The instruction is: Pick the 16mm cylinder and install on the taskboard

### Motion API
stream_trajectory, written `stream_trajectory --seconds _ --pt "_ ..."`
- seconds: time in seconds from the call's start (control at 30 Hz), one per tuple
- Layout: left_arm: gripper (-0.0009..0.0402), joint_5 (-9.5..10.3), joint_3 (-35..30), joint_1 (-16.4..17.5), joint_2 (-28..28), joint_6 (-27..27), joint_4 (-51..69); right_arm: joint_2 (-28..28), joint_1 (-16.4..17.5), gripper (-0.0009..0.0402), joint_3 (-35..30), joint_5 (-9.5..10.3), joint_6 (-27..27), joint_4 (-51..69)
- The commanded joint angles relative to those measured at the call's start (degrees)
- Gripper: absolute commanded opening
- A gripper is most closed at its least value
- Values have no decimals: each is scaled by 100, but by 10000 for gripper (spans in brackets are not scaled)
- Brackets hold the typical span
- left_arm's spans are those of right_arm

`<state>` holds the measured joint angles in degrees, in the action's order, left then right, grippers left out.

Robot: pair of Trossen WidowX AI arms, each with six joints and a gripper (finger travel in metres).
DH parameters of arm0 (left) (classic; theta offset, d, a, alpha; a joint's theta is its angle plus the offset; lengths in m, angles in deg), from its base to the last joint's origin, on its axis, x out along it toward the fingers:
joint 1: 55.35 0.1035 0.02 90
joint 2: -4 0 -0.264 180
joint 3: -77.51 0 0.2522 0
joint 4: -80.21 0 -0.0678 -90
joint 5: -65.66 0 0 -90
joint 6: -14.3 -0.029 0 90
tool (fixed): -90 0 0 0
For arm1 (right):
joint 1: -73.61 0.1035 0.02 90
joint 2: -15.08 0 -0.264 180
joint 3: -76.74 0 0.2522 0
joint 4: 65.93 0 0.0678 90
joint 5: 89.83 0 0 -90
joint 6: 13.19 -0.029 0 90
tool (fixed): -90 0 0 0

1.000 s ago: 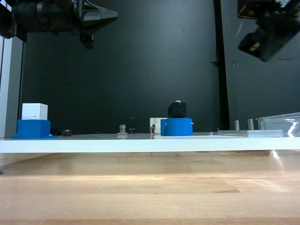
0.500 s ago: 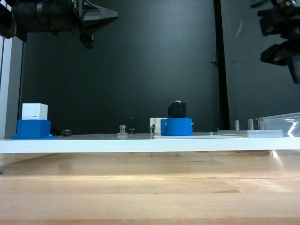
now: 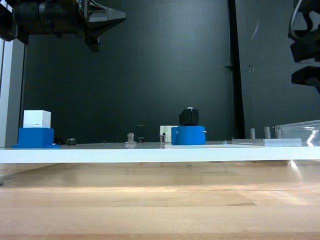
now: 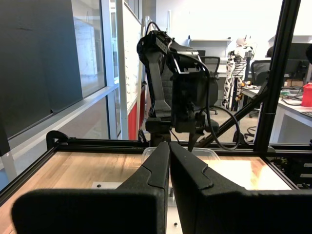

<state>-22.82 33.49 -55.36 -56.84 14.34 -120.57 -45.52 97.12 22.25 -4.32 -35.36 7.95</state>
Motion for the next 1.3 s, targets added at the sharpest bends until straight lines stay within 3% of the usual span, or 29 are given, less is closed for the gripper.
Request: stream_trajectory --seconds 0.03,0.67,1.3 --pt "0 -2 0 0 -2 0 0 -109 15 220 9 -4 -155 -22" --pt "0 -2 0 2 -2 0 0 -295 129 213 597 -48 -540 -807" --pt "0 0 0 0 -2 0 0 -293 138 22 597 -48 -590 -835"
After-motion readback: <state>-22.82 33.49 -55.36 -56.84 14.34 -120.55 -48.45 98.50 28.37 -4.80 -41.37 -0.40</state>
